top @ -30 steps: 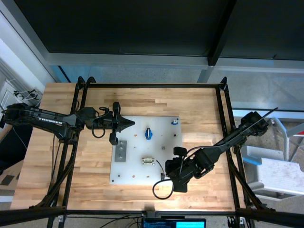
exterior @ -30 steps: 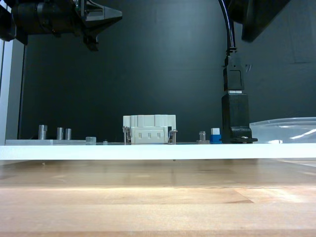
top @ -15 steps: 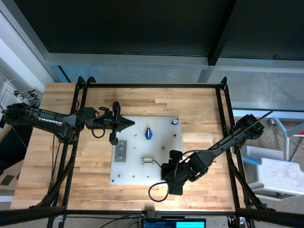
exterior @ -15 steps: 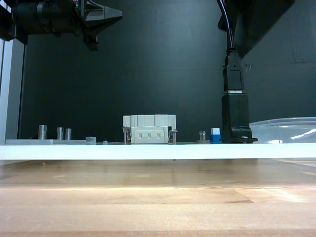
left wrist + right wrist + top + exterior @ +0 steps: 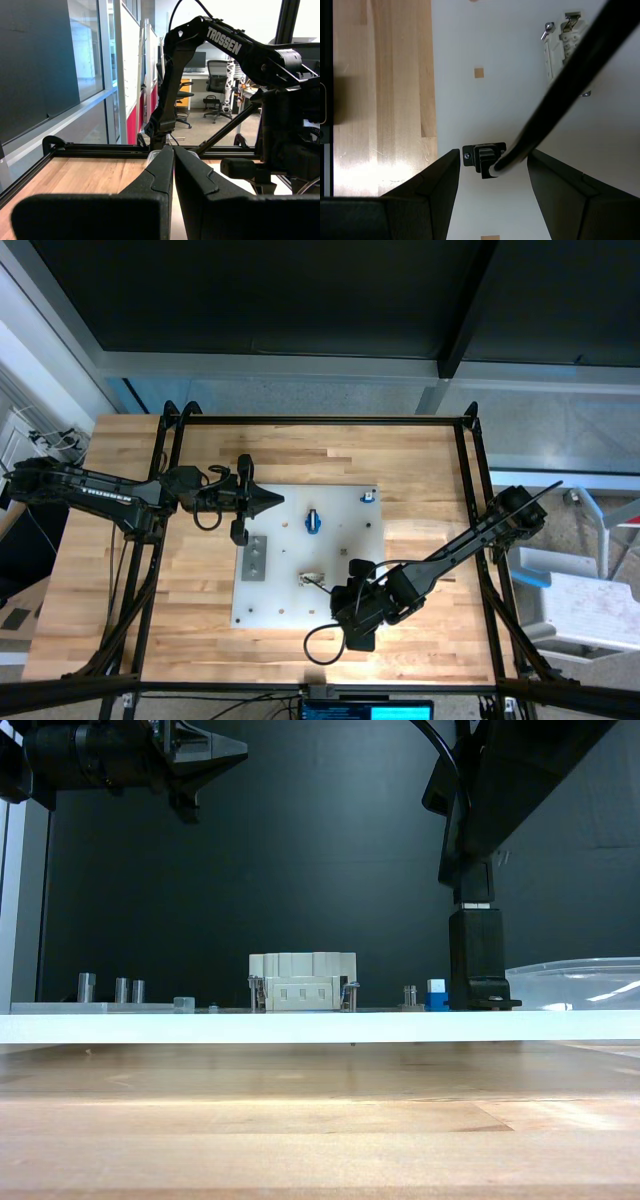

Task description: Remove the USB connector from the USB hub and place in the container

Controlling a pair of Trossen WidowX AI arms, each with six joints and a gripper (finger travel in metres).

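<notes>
My right gripper (image 5: 492, 154), fingers spread, straddles the likely light, rigid connector (image 5: 479, 888) in the hub (image 5: 476, 955), so I'd pinch the plug, not the lead; left gripper (image 5: 173, 150) clenched empty, far left.

Container (image 5: 585, 982) partly beyond right edge

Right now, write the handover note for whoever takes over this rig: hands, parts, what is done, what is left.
The left hand is shut, holds nothing, and is parked high above the far left corner of the white board.
The right hand is open, with one finger on each side of the USB connector and no grip on it.
The USB connector stands upright, plugged into the USB hub on the board.
The container sits to the right of the hub in the low view.
Done: the approach only.
Left: grip the connector, pull it out, place it in the container.
</notes>
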